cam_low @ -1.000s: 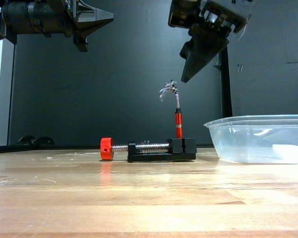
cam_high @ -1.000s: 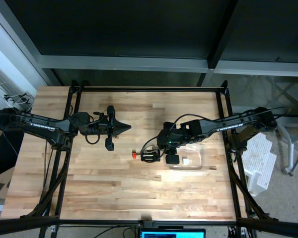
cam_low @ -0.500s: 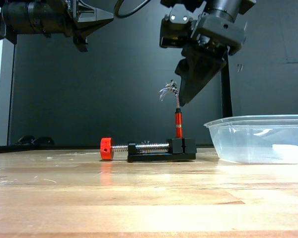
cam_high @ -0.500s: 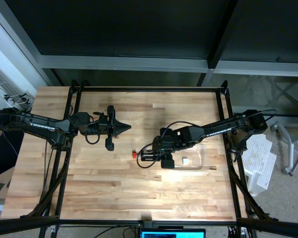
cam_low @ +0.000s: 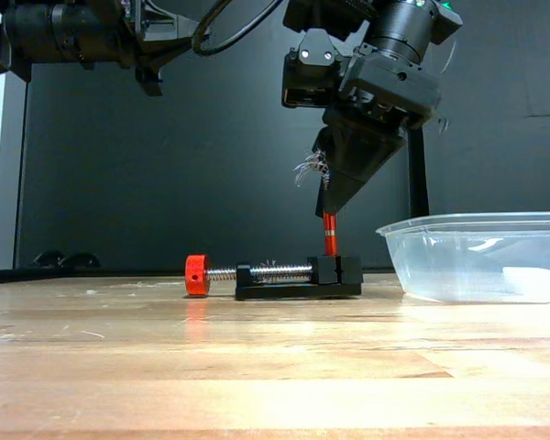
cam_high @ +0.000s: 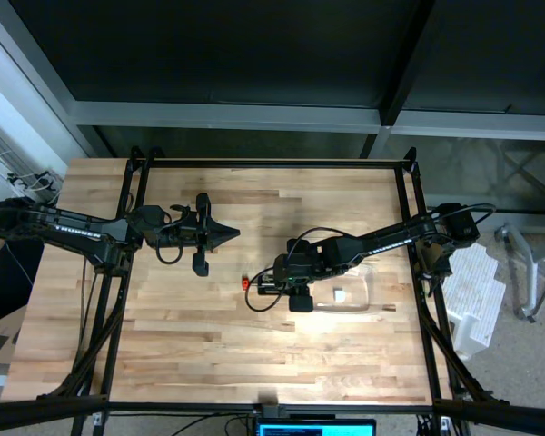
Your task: Remove the RCA connector from the receptacle and place in the container
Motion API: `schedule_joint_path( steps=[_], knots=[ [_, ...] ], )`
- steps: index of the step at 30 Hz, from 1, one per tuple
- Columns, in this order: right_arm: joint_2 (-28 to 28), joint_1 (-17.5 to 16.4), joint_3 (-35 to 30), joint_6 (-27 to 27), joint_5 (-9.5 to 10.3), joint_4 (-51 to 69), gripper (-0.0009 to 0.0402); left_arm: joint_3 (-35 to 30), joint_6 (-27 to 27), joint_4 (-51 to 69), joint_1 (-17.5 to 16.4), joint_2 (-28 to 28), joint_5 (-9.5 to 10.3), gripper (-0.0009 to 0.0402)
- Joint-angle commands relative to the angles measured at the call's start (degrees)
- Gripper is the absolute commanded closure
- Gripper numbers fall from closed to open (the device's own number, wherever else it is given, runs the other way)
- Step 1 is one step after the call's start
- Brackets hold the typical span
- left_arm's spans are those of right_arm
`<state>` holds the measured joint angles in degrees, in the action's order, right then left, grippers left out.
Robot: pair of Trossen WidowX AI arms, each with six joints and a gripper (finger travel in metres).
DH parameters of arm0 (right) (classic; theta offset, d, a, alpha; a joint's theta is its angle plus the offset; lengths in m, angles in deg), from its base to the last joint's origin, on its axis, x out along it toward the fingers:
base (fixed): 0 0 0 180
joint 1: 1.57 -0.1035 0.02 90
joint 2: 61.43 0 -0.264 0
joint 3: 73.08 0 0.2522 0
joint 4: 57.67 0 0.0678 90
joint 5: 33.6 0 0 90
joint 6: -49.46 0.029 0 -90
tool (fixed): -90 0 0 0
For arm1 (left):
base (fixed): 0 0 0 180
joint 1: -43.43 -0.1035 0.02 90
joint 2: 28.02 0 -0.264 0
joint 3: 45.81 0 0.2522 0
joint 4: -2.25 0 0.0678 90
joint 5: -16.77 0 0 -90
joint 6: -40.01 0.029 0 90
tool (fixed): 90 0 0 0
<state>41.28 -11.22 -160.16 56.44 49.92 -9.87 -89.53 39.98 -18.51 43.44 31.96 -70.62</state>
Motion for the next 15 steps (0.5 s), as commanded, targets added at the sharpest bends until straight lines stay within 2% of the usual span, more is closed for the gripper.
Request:
schedule_joint_path(
  steps=[1, 8, 15],
  knots=[
    [0.04, 0.00, 0.13, 0.04, -0.07, 0.04, 0.0213, 0.00, 0.00, -0.02, -0.02, 0.02, 0.00, 0.0393],
    [0.28, 0.09, 0.13, 0.02, -0.09, -0.07, 0.0216, 0.00, 0.00, -0.02, -0.02, 0.00, 0.00, 0.0393],
    [0.28, 0.24, 0.13, -0.44, -0.13, -0.07, 0.0267, 0.00, 0.00, -0.02, 0.00, 0.02, 0.00, 0.0393]
  ],
)
